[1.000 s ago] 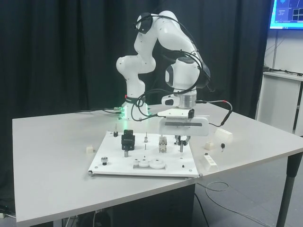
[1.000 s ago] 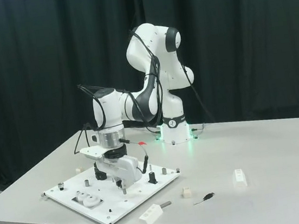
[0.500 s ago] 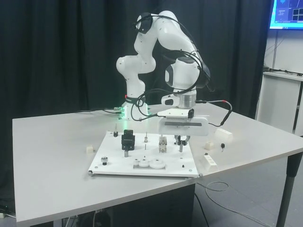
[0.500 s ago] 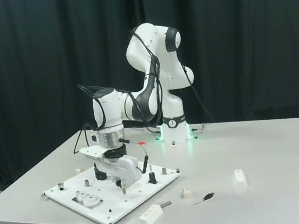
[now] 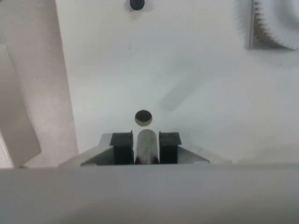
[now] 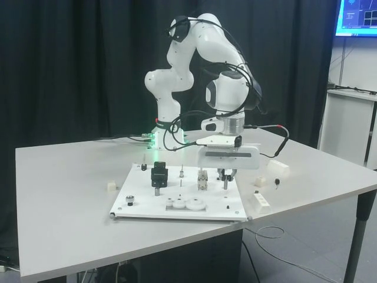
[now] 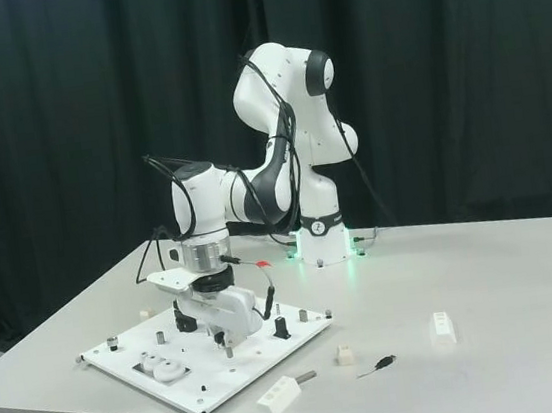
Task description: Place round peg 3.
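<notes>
In the wrist view my gripper (image 5: 146,145) is shut on a grey round peg (image 5: 147,144), held upright between two black fingertips (image 5: 122,145). Just beyond the peg's tip a small round hole (image 5: 143,117) shows in the white board (image 5: 196,84). In the first room view the gripper (image 6: 225,177) hangs low over the board (image 6: 177,191) near its right side, the peg (image 6: 225,183) pointing down at it. The second room view shows the gripper (image 7: 226,342) and peg (image 7: 228,348) just above the board (image 7: 265,364).
White gears (image 6: 187,204) lie along the board's front edge and one gear (image 5: 275,23) shows in the wrist view. A black block (image 6: 158,175) and small posts stand on the board. White blocks (image 6: 261,202) and a black tool (image 7: 379,364) lie on the grey table.
</notes>
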